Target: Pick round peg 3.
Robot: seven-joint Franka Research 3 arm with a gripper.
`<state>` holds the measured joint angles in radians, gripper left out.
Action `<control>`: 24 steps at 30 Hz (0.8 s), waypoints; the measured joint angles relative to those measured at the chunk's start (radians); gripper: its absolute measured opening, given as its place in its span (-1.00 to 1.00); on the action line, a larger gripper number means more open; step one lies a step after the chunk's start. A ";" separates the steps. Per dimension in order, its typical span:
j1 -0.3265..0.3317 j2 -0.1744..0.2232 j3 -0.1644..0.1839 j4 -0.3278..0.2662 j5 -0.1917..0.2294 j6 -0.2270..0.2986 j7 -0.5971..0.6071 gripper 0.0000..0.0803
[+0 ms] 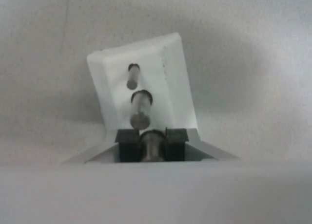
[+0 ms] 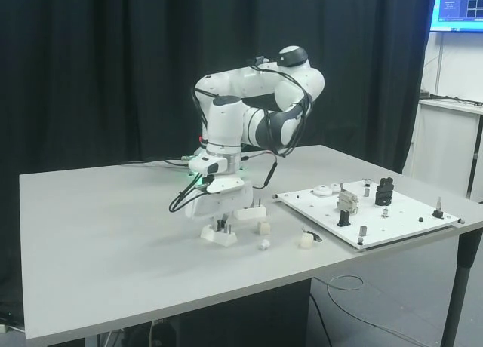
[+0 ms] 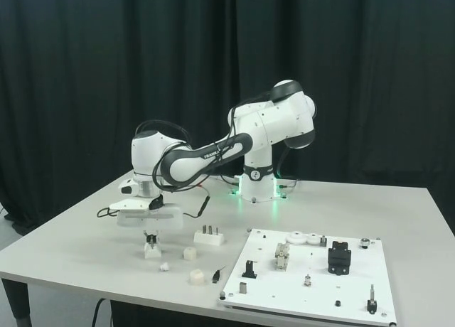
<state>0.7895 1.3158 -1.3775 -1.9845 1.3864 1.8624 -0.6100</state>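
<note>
A white holder block lies on the grey table and carries three upright round pegs in a row. The small peg stands farthest from the fingers and a thicker peg stands in the middle. The third, thickest peg sits between the black fingers of my gripper, which is shut on it. In the room views the gripper hangs low over the holder. I cannot tell whether the peg's foot is still in its hole.
A second white holder with pegs stands just beyond. Small white blocks lie nearby. A white assembly board with several fixtures fills the table's right side.
</note>
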 joint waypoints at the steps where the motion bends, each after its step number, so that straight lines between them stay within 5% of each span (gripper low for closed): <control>1: 0.000 0.000 -0.002 0.000 -0.001 -0.003 0.003 -0.73; 24: 0.027 -0.005 -0.120 0.024 -0.049 -0.147 0.083 -0.73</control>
<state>0.8165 1.3107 -1.4979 -1.9604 1.3370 1.7151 -0.5265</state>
